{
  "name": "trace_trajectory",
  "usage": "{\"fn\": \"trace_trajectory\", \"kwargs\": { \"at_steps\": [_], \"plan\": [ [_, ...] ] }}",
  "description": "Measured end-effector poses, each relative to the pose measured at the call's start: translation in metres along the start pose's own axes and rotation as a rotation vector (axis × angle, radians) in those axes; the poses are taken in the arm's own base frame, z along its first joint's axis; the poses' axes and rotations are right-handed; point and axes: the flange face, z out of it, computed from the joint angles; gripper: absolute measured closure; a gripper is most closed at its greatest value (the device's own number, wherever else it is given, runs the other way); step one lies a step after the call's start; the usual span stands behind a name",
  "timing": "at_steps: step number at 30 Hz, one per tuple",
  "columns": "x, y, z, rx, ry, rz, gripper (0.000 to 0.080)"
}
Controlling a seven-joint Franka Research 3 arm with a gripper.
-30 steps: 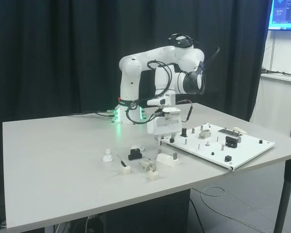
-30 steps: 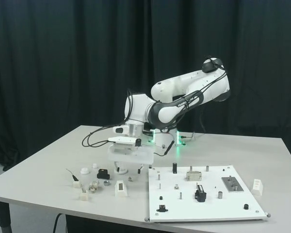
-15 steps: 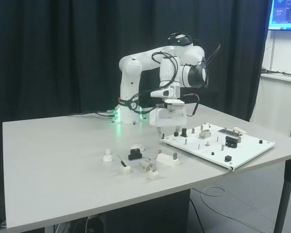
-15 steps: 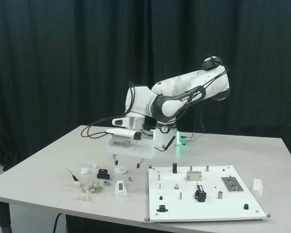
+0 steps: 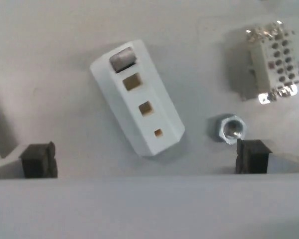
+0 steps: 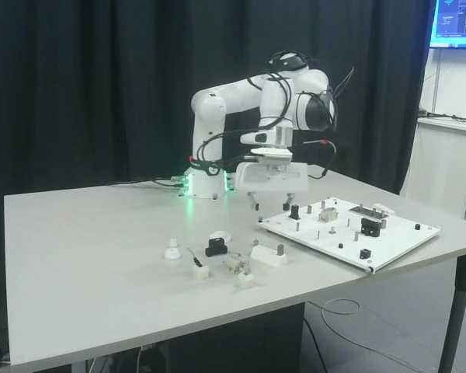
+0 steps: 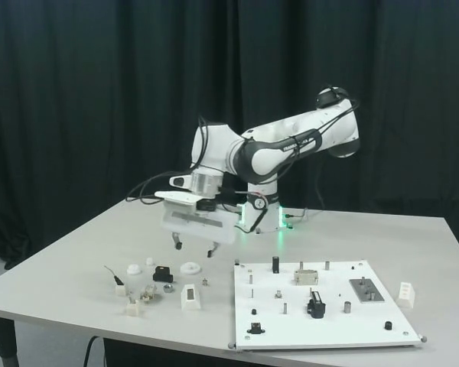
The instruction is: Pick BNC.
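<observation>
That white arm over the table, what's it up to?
The white arm holds its gripper in the air above a scatter of small parts on the grey table, its fingers apart and holding nothing. Right below it lie a white block, a nut and a multi-pin connector. Nothing is picked yet.

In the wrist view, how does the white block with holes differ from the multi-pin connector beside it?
The white block is long with a single row of square holes shrinking toward one end; the multi-pin connector is shorter, with several rows of small round holes. The block is plain white, while the connector has shiny metal at both ends. Both lie on the grey table, apart from each other.
</observation>
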Motion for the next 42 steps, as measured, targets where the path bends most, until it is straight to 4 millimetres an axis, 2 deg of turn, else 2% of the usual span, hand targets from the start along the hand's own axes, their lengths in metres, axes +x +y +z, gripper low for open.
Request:
{"fn": "trace_trajectory", "kwargs": {
  "at_steps": [10, 18, 29, 42],
  "plan": [
    [0.023, 0.012, 0.001, -0.031, -0.077, 0.262, 0.0003],
    [0.031, 0.025, 0.009, -0.058, -0.155, 0.444, 0.0003],
    [0.022, 0.040, 0.025, -0.116, -0.198, 0.637, 0.0003],
    [0.004, 0.042, 0.045, -0.152, -0.203, 0.745, 0.0003]
  ]
}}
